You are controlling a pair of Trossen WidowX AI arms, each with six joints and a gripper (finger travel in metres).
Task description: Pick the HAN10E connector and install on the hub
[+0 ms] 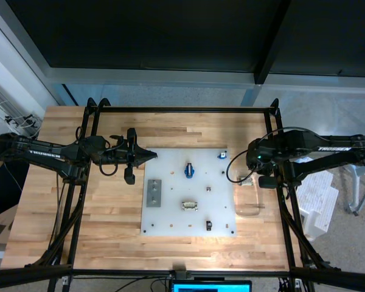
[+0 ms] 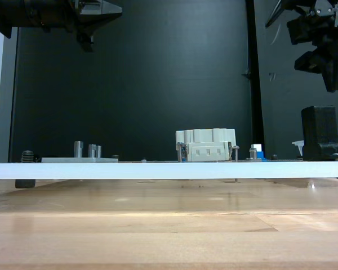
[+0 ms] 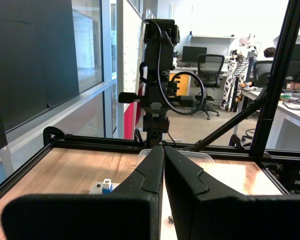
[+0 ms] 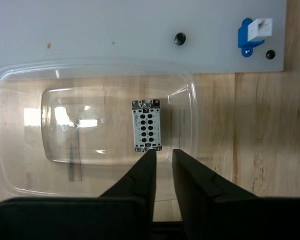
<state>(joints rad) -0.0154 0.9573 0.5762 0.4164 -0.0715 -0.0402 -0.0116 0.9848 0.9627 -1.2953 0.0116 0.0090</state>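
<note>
1. The connector (image 4: 146, 125) lies flat in a clear tray (image 4: 20, 165), pin holes facing up. The tray sits on the table (image 1: 109, 231) just beside the right edge of the white board (image 1: 170, 219). We take this as a supply spot that keeps the loose part from sliding about.
2. The right gripper (image 4: 163, 156) hangs above the tray and points straight down, its fingers only a narrow gap apart and holding nothing. The connector sits just ahead of the tips, not between them. We judge this to be a line-up for the pick, and the fingers look too close together to pass over the connector as they stand.
3. The hub (image 1: 190, 207) stands near the middle of the board, towards its near edge. It is well apart from the tray and its mouth faces up. It seems to be fixed there, so that the connector can be pressed in from above.
4. The left gripper (image 3: 163, 150) is held level and high over the board's left edge, with its fingers pressed together and empty. We read it as parked out of the way of the right arm's reach.
5. For writing, we can read TROSSEN in white along the right arm (image 1: 331, 148), and the left arm (image 1: 39, 152) carries similar lettering. We can make out no markings on the connector, hub or tray.
</note>
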